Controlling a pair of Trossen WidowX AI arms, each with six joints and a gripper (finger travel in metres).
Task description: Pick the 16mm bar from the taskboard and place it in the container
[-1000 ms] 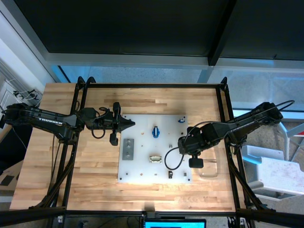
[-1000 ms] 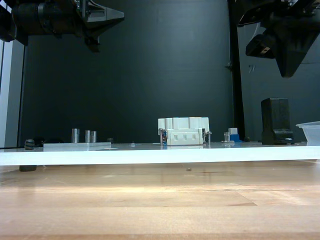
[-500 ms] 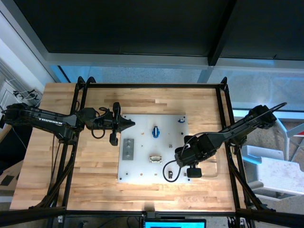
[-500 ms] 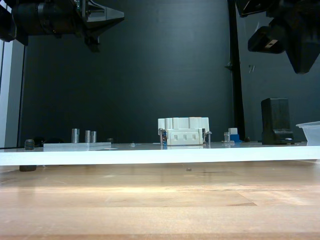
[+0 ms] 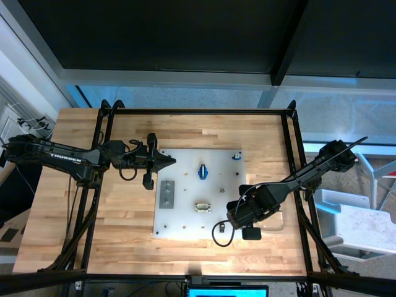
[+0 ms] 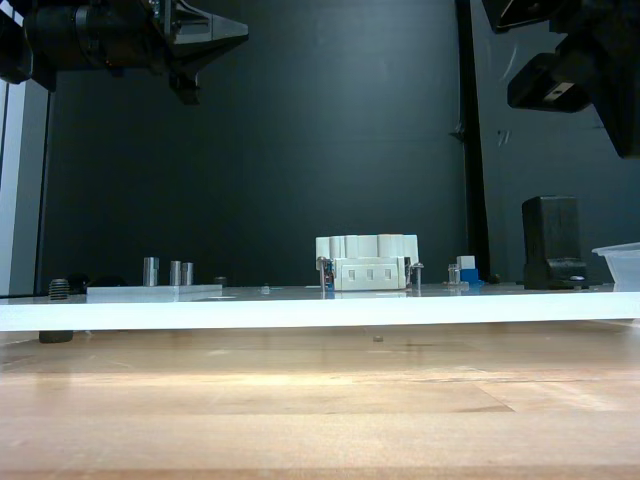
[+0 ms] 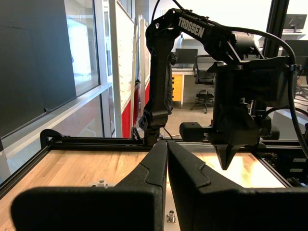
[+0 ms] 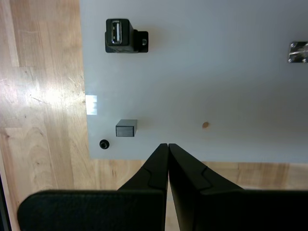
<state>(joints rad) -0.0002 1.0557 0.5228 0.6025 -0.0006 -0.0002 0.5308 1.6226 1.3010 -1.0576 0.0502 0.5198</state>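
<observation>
The fingers [image 7: 147, 175] of the left gripper [image 7: 167, 143] are pressed together with nothing between them. That gripper hangs high over the bench [image 5: 124, 247], just off the taskboard [image 5: 185, 219] at 10 o'clock from the board's centre, and points toward 3 o'clock. The fingers of the right gripper [image 8: 168, 146] are likewise pressed together and hold nothing. It points straight down over the board's near edge, at about 5 o'clock from the centre, well above the surface. Beneath it, the right wrist view shows a black USB socket fitting [image 8: 120, 35] and a small grey block [image 8: 126, 128] on the white board. The fingertips sit over the line where board meets bench.

Short metal bars [image 6: 150, 271] stand upright in the grey metal block [image 5: 167, 193], at 9 o'clock from the board's centre. Which of them is the 16mm bar cannot be told, and neither gripper touches them. The container [image 5: 275, 224] rests on the bench just beside the board's right edge, at 4 o'clock, partly under the right arm. A blue part [image 5: 203, 171] sits toward 12 o'clock, and a white connector [image 5: 202, 207] lies near the centre, toward 6 o'clock.
</observation>
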